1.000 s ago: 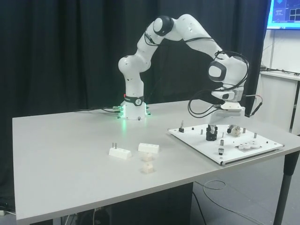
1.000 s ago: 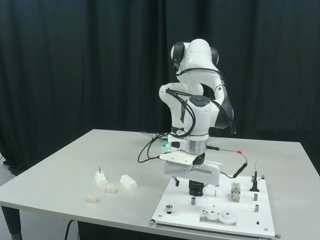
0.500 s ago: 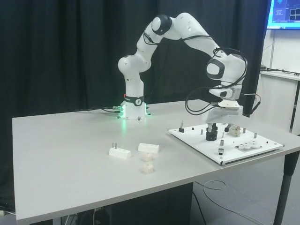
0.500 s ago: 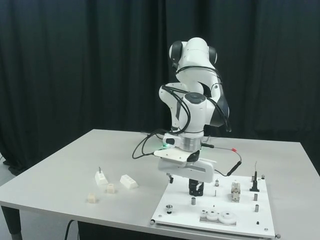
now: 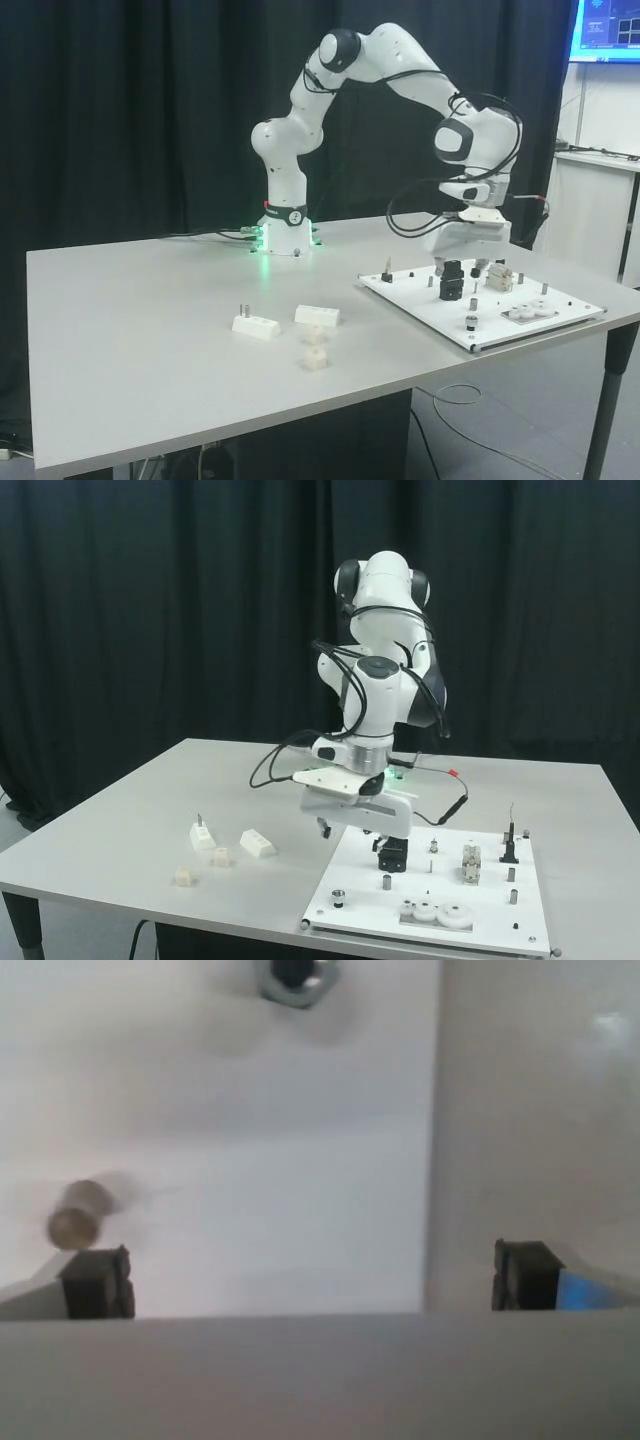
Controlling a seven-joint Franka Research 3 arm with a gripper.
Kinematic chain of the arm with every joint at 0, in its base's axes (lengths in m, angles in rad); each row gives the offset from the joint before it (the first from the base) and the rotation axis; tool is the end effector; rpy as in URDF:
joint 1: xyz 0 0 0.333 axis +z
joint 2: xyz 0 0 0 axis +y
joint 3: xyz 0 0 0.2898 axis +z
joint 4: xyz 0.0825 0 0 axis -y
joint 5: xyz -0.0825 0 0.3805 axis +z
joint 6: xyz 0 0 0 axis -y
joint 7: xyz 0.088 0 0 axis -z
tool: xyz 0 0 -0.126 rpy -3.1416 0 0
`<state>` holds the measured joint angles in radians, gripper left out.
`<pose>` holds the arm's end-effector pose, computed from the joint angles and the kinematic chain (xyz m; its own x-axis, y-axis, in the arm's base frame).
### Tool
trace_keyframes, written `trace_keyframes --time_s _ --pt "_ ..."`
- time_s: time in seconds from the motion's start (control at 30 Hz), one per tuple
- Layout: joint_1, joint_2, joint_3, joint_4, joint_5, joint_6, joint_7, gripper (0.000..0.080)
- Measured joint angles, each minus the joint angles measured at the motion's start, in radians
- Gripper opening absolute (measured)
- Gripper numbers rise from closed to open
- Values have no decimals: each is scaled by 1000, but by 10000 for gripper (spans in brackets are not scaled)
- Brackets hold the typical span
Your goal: Pick round peg 2.
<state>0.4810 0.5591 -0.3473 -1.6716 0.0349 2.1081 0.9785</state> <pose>0.6408 0.1055 0.2497 0.6824 -0.7270 0.0761 -0.7280 -0.6666 0.1605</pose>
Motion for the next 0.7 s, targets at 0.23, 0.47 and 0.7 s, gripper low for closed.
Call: trace_keyframes --time_s 0.23,0.47,0.7 --pt "-21 -18 6 0 -72 -52 -19 800" --pt "-72 -42 41 -2 -161 -124 -21 800" --pt "-184 -74 127 -27 -245 -176 -32 800"
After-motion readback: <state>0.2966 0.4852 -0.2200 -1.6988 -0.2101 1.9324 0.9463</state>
